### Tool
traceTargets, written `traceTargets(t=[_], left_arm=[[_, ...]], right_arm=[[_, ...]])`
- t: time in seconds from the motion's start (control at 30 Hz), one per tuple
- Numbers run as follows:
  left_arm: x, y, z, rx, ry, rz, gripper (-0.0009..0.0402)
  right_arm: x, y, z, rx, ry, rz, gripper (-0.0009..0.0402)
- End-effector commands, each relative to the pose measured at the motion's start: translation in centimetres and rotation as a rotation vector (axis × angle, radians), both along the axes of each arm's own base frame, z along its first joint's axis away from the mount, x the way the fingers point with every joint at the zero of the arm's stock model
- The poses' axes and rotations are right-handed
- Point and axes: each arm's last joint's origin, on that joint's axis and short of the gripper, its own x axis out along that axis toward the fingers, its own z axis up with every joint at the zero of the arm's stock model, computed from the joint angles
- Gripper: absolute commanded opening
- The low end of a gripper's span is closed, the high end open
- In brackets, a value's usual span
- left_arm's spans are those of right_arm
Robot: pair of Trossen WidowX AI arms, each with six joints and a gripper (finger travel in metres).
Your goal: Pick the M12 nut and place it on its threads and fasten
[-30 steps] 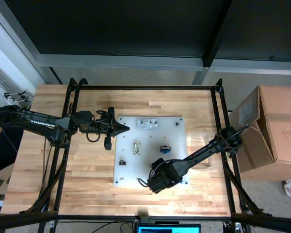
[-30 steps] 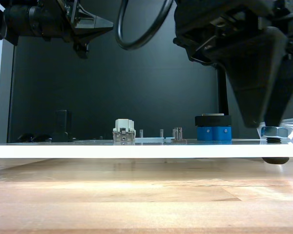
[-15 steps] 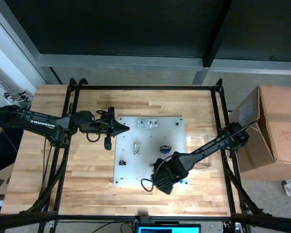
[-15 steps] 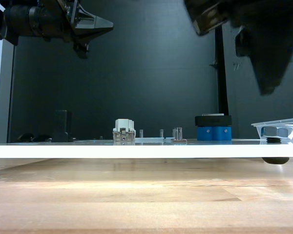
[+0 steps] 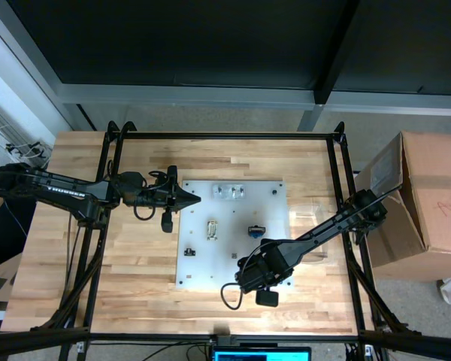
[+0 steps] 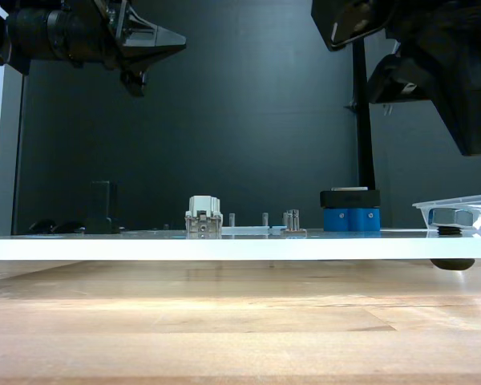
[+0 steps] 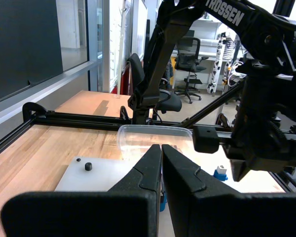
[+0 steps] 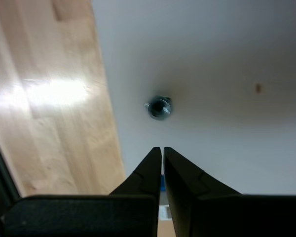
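Observation:
The small silver nut point(image 6: 451, 216) sits on top of its black ribbed stud point(image 6: 449, 231) at the white board's point(image 5: 199, 271) near right edge, with ribs still showing below it. The right wrist view looks down on the nut point(image 8: 159, 107) on the board, lying free of any fingers. My right gripper point(image 8: 162, 150) is shut with nothing in it and hangs well above the nut point(image 6: 474, 144), over the board's near edge point(image 5: 261, 284). My left gripper point(image 5: 194, 199) hovers high over the board's far left edge point(image 6: 176, 38), shut and empty point(image 7: 161, 148).
A clear tray point(image 5: 312, 218) stands right of the board, behind the stud in the low view point(image 6: 465, 204). On the board are a blue-and-black part point(image 6: 350, 215), a white connector point(image 6: 204, 216) and small posts. A cardboard box point(image 5: 425, 203) stands past the table's right edge.
My right gripper has lifted up off the nut and drawn back toward the near edge. The nut stays on its stud. The left arm has not moved.

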Motion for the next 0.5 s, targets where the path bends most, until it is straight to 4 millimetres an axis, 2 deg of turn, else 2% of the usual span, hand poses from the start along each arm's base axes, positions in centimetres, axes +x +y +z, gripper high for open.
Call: traceTargets(t=[0.03, 0.27, 0.5], left_arm=[[0.0, 0.0, 0.0, 0.000, 0.000, 0.000, 0.0000], [0.0, 0.0, 0.0, 0.000, 0.000, 0.000, 0.0000], [0.0, 0.0, 0.0, 0.000, 0.000, 0.000, 0.0000]], right_arm=[[0.4, 0.1, 0.0, 0.032, -0.025, -0.009, 0.0002], [1.2, -0.2, -2.0, -0.017, -0.002, 0.008, 0.0000], [1.0, -0.6, -1.9, -0.066, 0.002, 0.010, 0.0000]])
